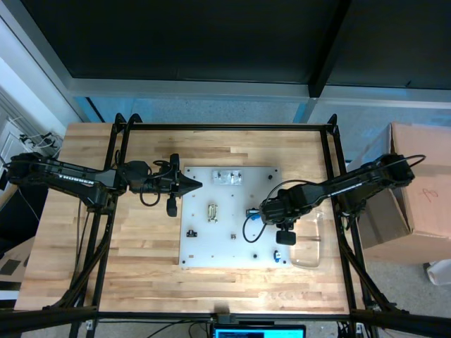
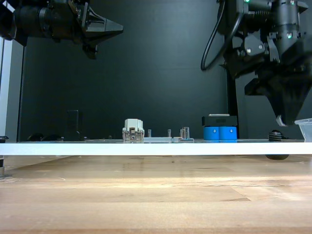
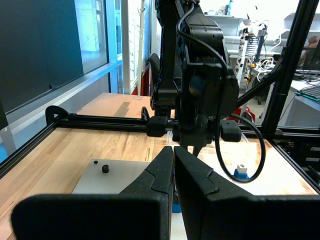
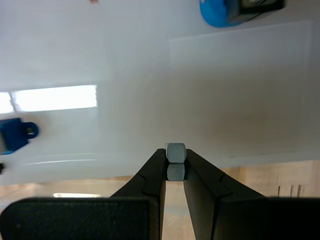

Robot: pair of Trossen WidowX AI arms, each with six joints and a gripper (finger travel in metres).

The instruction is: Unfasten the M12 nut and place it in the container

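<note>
Where the right wrist view looks down its own tool, the right gripper is clenched on the nut. The silver hexagon sits pinched between the two black fingertips, with white board behind it. The nut is held clear of its stud.

In the low view the right gripper points straight down, with its tip above board level. The stud stands just below and slightly left of that tip, black and ribbed, with nothing on top. The container shows its clear wall just to the right of the tip. In the high view the right gripper hangs over the board's near right part. It is just beside the left wall of the container, not over its inside. I cannot make out the nut in that view.

The left gripper hangs over the board's far left edge, well apart from the stud, pointing inward. In the left wrist view its fingers are pressed together with nothing between them. The low view shows the left gripper high above the board.

Two blue blocks stand on the board left of the stud.
</note>
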